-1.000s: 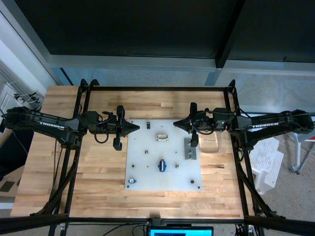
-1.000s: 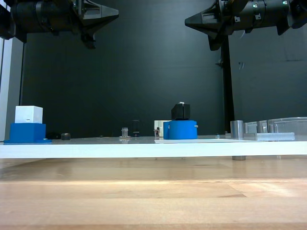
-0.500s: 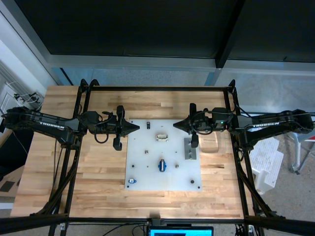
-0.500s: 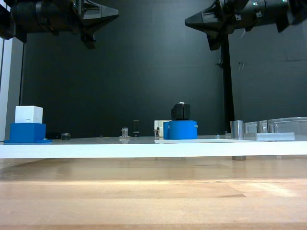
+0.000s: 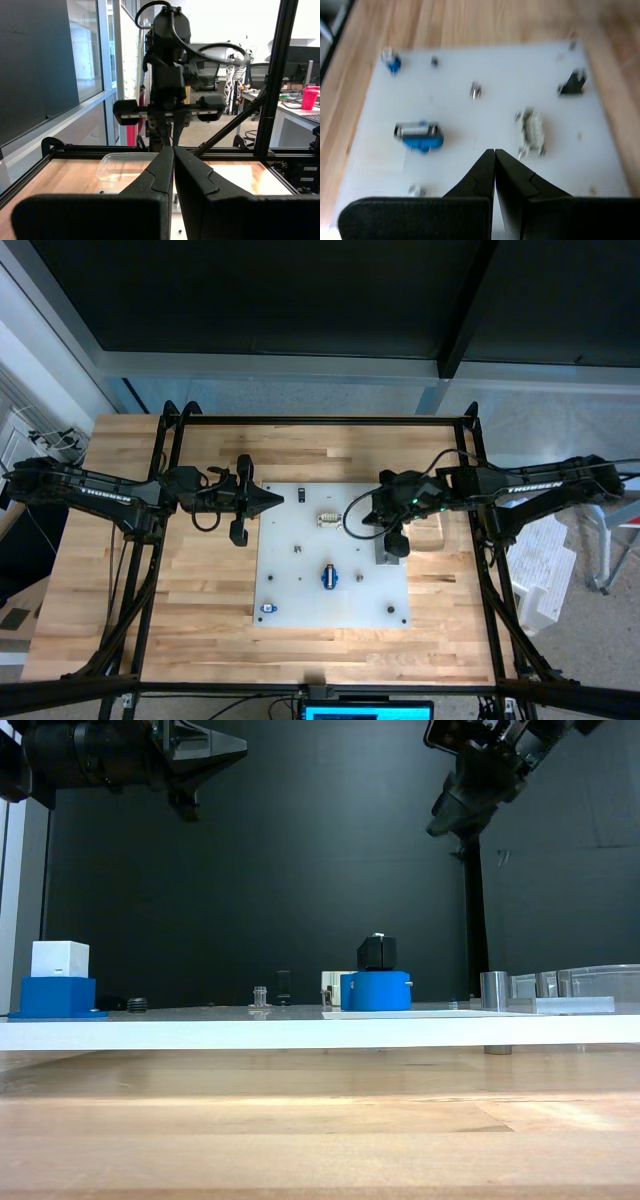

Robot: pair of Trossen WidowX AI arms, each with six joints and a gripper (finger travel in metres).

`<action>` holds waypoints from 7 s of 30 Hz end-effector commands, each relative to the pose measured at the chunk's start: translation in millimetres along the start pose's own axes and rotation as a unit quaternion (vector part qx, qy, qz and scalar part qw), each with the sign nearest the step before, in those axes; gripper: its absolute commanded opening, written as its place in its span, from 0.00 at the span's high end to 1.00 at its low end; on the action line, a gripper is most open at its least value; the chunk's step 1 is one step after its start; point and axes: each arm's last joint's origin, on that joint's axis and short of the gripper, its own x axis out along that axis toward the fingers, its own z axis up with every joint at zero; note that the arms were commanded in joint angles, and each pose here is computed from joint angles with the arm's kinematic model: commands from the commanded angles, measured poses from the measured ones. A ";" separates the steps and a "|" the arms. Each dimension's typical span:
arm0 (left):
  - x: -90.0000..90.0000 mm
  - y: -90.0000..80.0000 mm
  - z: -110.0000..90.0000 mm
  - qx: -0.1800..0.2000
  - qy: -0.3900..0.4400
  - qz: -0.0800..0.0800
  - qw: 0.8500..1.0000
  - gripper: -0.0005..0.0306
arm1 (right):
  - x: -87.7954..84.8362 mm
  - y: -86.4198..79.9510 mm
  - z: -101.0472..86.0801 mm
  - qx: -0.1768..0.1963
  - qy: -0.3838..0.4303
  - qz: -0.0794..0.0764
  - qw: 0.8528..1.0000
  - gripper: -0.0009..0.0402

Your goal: Remove the 16mm cylinder and place in the container

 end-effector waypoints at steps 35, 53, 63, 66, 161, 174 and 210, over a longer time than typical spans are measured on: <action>0.0 0.1 0.0 0.000 0.000 0.000 1.000 0.98 | 70.1 89.3 17.5 -0.080 0.240 -0.033 0.967 0.43; 0.0 0.0 0.0 0.000 0.000 0.000 1.000 0.98 | 98.3 101.7 8.1 -0.059 0.252 -0.039 0.965 0.40; 0.0 0.0 0.0 0.000 0.000 0.000 1.000 0.98 | 118.2 106.7 3.4 -0.054 0.250 -0.039 0.966 0.40; 0.0 0.1 0.0 0.000 0.000 0.000 1.000 0.98 | 124.1 108.4 1.9 -0.052 0.249 -0.038 0.966 0.40; 0.0 0.1 0.0 0.000 0.000 0.000 1.000 0.98 | 99.8 96.4 -9.4 -0.029 0.224 -0.022 0.974 0.98; 0.0 0.1 0.0 0.000 0.000 0.000 1.000 0.98 | 106.5 97.2 -12.7 -0.021 0.232 -0.031 0.972 0.62; 0.0 0.0 0.0 0.000 0.000 0.000 1.000 0.98 | 136.6 100.8 -29.1 -0.030 0.255 -0.033 0.966 0.83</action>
